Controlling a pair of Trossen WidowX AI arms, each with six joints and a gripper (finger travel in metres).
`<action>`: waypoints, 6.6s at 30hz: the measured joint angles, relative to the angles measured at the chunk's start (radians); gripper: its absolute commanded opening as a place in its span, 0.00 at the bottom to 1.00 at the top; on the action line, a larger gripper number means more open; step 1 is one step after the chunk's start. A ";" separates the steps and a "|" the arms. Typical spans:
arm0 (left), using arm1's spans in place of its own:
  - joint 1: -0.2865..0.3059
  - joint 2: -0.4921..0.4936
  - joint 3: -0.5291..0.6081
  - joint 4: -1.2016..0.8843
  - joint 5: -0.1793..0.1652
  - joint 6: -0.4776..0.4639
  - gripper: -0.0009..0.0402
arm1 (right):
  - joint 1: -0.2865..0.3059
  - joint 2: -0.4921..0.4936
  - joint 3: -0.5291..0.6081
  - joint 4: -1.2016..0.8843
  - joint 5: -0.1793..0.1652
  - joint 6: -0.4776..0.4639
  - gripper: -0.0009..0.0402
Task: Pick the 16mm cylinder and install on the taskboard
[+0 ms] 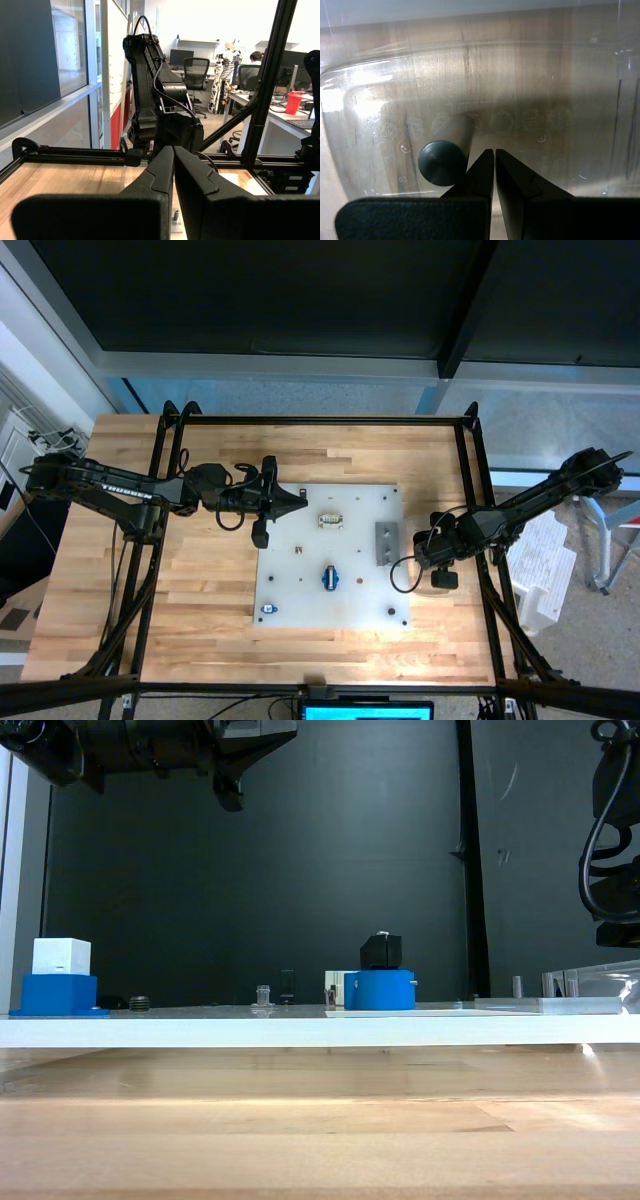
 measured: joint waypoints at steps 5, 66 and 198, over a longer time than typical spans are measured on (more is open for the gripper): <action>0.000 0.000 0.000 0.000 0.000 0.000 0.02 | 0.000 0.000 0.000 -0.001 0.000 0.004 0.03; 0.000 0.000 0.000 0.000 0.000 0.000 0.02 | 0.034 -0.075 0.214 -0.322 -0.008 0.032 0.03; 0.000 0.000 0.000 0.000 0.000 0.000 0.02 | 0.098 0.079 0.138 -0.067 0.053 0.143 0.08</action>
